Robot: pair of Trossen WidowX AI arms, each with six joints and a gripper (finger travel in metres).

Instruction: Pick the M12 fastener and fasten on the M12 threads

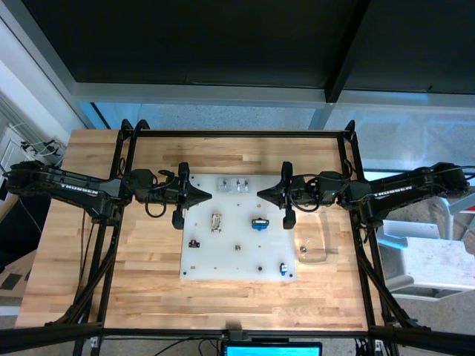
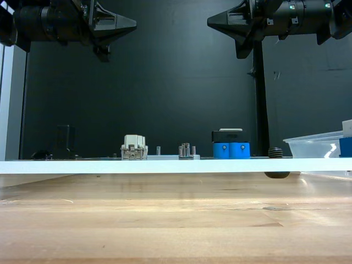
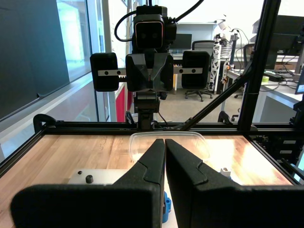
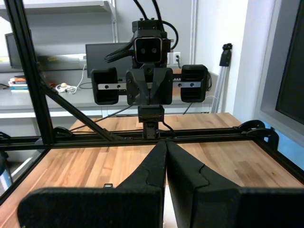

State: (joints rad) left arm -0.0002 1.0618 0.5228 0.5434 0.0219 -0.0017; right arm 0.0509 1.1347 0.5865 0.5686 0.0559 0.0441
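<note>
Support: pale wooden plank table (image 1: 96, 245), boards running left to right.

Directly on it:
- square white plastic board (image 1: 223, 256), about mid-table, lying flat;
- clear shallow plastic tray (image 1: 331, 239), just beside the board's right edge, toward its near half;
- black metal frame (image 1: 237, 134), along the far edge and down both sides.

Left gripper (image 1: 210, 194) hangs high over the board's far left part and right gripper (image 1: 259, 194) over its far right part. Tips face each other, well apart, each with fingers pressed together.

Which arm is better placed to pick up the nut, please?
Right: the nut lies in the clear tray on its side, the stud nearby. The left tool and right tool both hover shut over the white board's far part.
</note>
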